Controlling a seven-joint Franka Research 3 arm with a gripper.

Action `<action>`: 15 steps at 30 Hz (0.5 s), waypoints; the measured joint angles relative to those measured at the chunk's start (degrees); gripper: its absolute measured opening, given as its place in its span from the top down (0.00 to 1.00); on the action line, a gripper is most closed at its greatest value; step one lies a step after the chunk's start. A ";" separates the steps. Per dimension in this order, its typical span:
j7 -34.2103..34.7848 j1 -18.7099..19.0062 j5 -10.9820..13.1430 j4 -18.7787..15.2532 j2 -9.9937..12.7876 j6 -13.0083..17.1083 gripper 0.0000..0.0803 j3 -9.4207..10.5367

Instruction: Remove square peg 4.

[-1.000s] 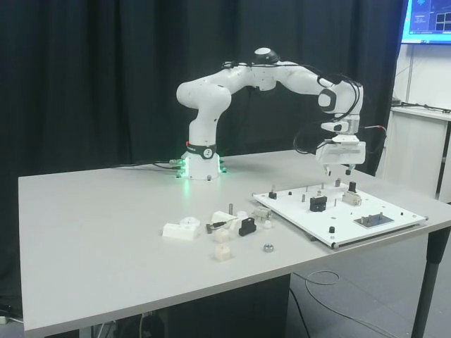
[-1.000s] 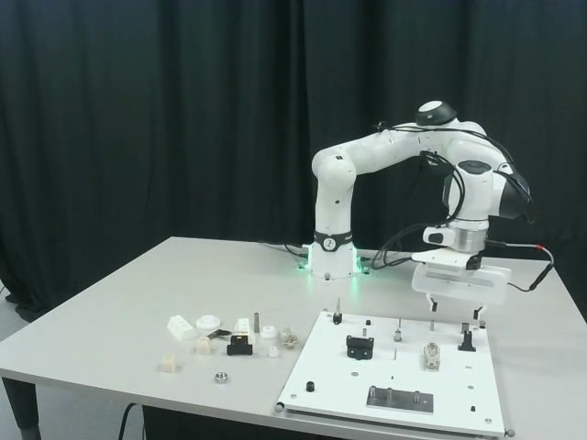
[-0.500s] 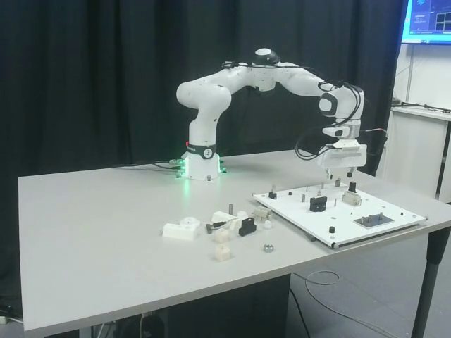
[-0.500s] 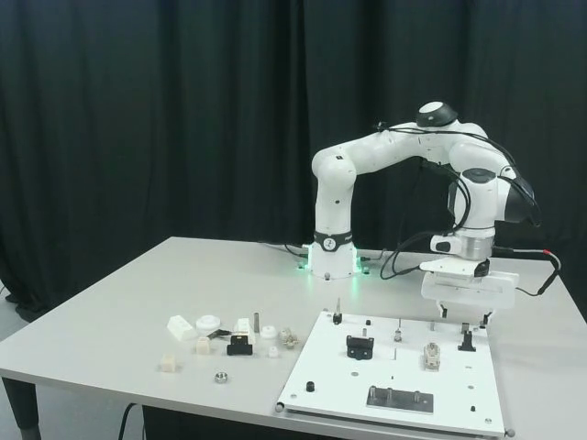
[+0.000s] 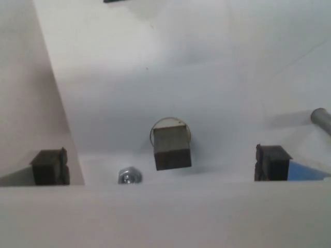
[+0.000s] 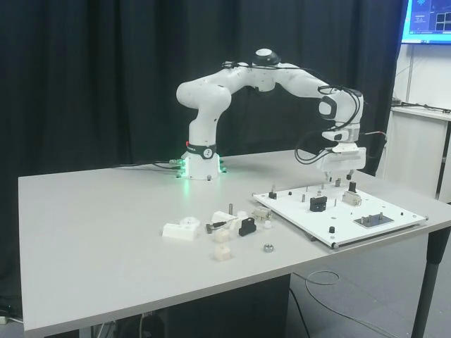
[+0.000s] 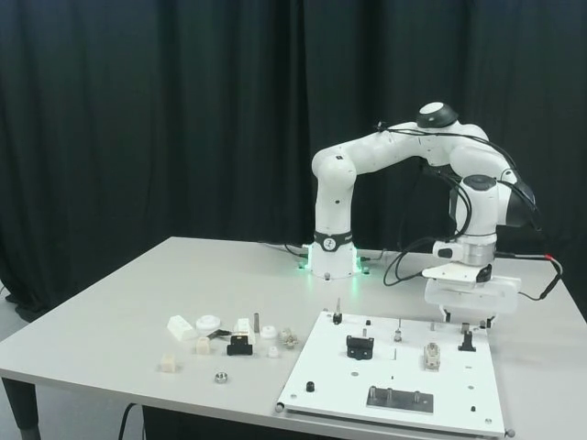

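Presently: pincer (image 5: 160, 165) — fingers (image 5: 50, 166) wide apart, gripping nothing — low over the far edge of the white board (image 7: 321, 367); square peg 4 (image 5: 171, 146) upright in its round seat on the board, midway between the fingertips, touched by neither; small hex nut (image 5: 129, 176) just beside the peg; grey pin (image 5: 321, 118) off to one side. White arm (image 6: 282, 77) reaching from its green-lit base (image 6: 199, 169); loose white and black parts (image 6: 225, 229) on the grey desk (image 6: 99, 225), well apart from the board.
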 joint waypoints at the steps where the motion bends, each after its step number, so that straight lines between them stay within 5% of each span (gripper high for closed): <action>1: 0.05 0.00 0.02 0.00 0.00 0.00 0.00 0.08; 15: 0.37 -0.07 0.10 -0.01 0.00 1.30 0.00 1.05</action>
